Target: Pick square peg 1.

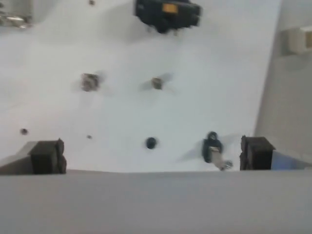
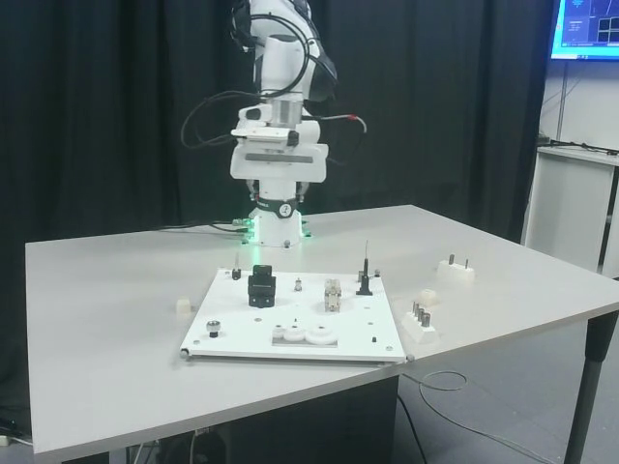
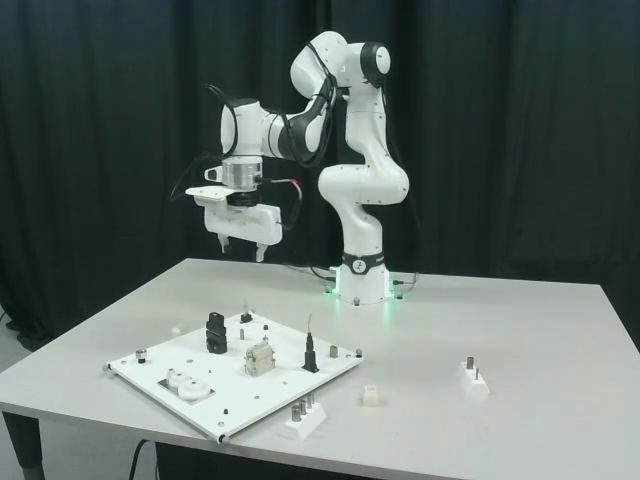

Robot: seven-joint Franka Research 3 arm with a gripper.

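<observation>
Wrist view: the gripper point(image 1: 151, 156) is seen with both black fingertips point(image 1: 47, 157) spread wide apart, nothing held between them; below, the white board point(image 1: 146, 107) with small fittings is looked down on, and a black block point(image 1: 167, 13) is seen at one edge. Which fitting is square peg 1 can't be told for certain; the likeliest pegs are the small upright ones in the white holder point(image 2: 422, 323) set on the grey table point(image 2: 97, 319) just beside the board's corner, well apart from the gripper. In the 2nd room view the holder point(image 3: 303, 418) is found at the table's front edge, w/ the gripper point(image 3: 241, 246) held high above the table's rear, fingers pointed down & open. A green light point(image 3: 335, 290) is shown at the arm's base.
</observation>
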